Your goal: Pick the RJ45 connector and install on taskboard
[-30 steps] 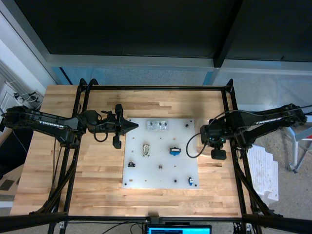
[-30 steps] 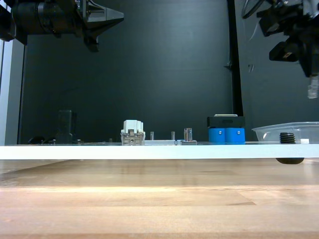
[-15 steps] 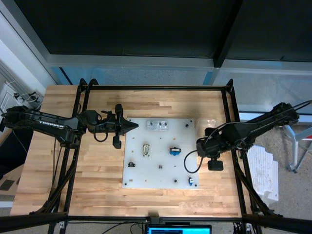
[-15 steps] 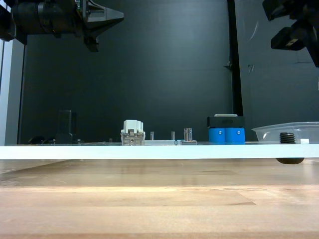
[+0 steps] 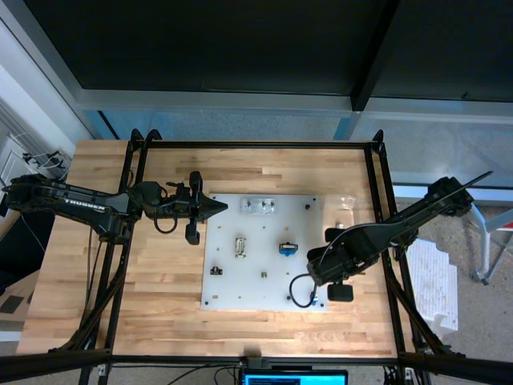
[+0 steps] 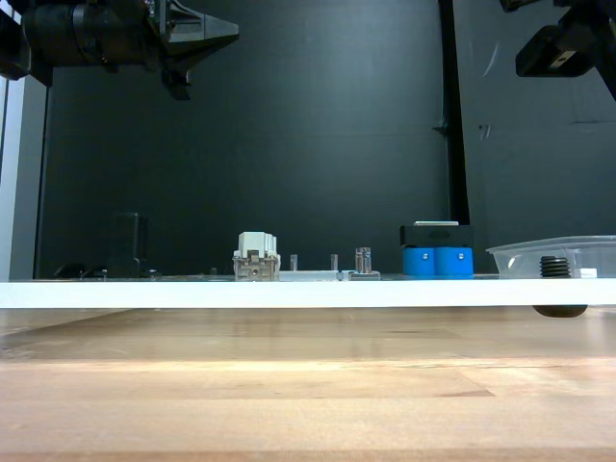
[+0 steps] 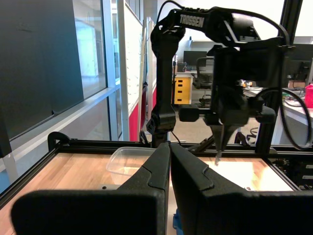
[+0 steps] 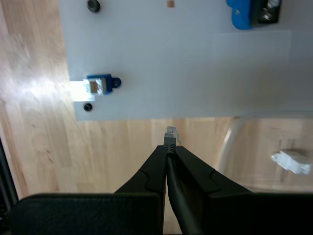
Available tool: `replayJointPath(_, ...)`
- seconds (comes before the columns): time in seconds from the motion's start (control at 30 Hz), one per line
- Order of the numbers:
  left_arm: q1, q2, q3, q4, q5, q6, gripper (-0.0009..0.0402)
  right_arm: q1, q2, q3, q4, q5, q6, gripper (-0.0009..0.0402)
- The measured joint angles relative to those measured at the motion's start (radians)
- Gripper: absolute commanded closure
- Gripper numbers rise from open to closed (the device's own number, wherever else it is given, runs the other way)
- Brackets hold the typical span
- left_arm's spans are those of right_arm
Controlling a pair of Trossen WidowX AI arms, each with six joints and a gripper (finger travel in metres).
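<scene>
The wooden table (image 5: 160, 305) carries the white board (image 5: 240, 289) in its middle. The right gripper (image 8: 168, 147) hangs above the board's right edge. Its fingers are pinched tight on the network plug (image 8: 171, 132), gripping it at the black cable end so the clear tip juts out past the fingertips. Under that tip is bare wood just off the board's edge. The clear tray (image 5: 346, 205) lies to one side of the fingers, and a small blue socket (image 8: 100, 84) sits on the board to the other. The left gripper (image 7: 169, 145) hangs high by the board's far left corner, fingers pressed together.
</scene>
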Motion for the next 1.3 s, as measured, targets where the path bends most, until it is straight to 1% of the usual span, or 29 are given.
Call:
replayJointPath(0.23,0.0,0.0,0.0,0.0,0.0,0.0,0.0393,0.037,0.071,0.056,0.028,-0.001,0.049,0.0393)
replayJointPath(0.4,0.0,0.0,0.0,0.0,0.0,0.0,0.0393,0.057,0.115,0.097,0.035,-0.002,0.053,0.0393)
replayJointPath(0.5,0.0,0.0,0.0,0.0,0.0,0.0,0.0393,0.062,0.138,0.113,0.041,-0.02,0.064,0.0393)
replayJointPath(0.6,0.0,0.0,0.0,0.0,0.0,0.0,0.0393,0.068,0.159,0.129,0.052,-0.025,0.064,0.0393)
replayJointPath(0.83,0.0,0.0,0.0,0.0,0.0,0.0,0.0393,0.076,0.174,0.132,0.08,-0.028,0.074,0.0393)
replayJointPath(0.97,0.0,0.0,0.0,0.0,0.0,0.0,0.0393,0.081,0.197,0.133,0.08,-0.047,0.074,0.0393)
replayJointPath(1.3,0.0,0.0,0.0,0.0,0.0,0.0,0.0393,0.092,0.231,0.148,0.085,-0.052,0.056,0.0393)
